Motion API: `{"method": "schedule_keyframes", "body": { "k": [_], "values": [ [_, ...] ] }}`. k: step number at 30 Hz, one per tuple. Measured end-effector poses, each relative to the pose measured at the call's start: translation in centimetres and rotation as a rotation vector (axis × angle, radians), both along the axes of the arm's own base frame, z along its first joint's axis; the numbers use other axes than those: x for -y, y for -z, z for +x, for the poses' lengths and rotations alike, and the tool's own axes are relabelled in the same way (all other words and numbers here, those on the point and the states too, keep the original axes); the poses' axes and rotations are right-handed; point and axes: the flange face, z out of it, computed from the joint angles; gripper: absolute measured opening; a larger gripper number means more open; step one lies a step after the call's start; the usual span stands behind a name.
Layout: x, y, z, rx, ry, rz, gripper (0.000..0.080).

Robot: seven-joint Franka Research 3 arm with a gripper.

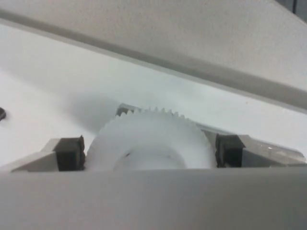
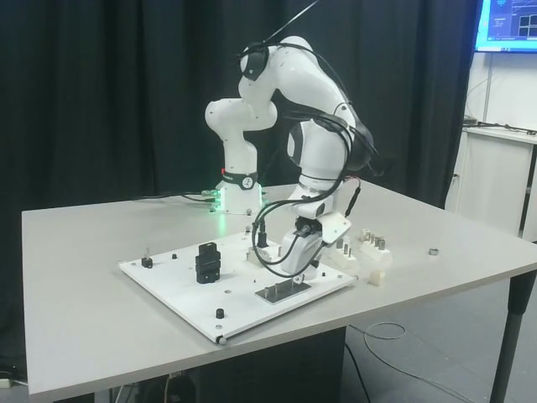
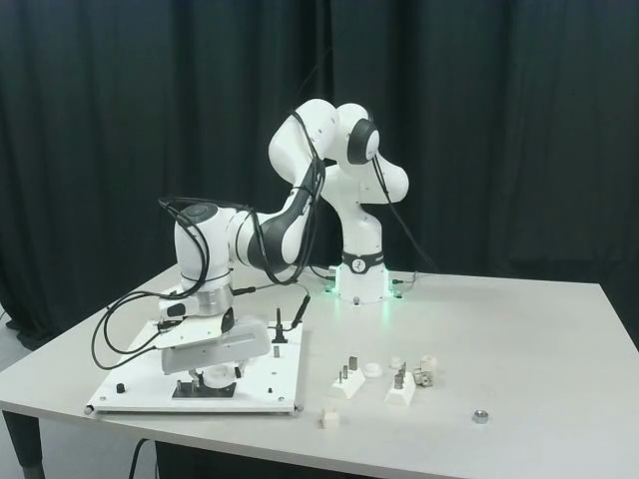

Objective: Insert large gear.

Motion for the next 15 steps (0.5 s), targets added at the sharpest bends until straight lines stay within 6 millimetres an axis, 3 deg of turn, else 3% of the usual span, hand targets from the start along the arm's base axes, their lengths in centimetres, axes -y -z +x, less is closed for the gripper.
{"method": "schedule_keyframes", "body": {
  "k": [15],
  "values": [
    [0.8, 0.6, -1.5, 0.028, 0.001, 0.019, 0.0593]
  ]
}}
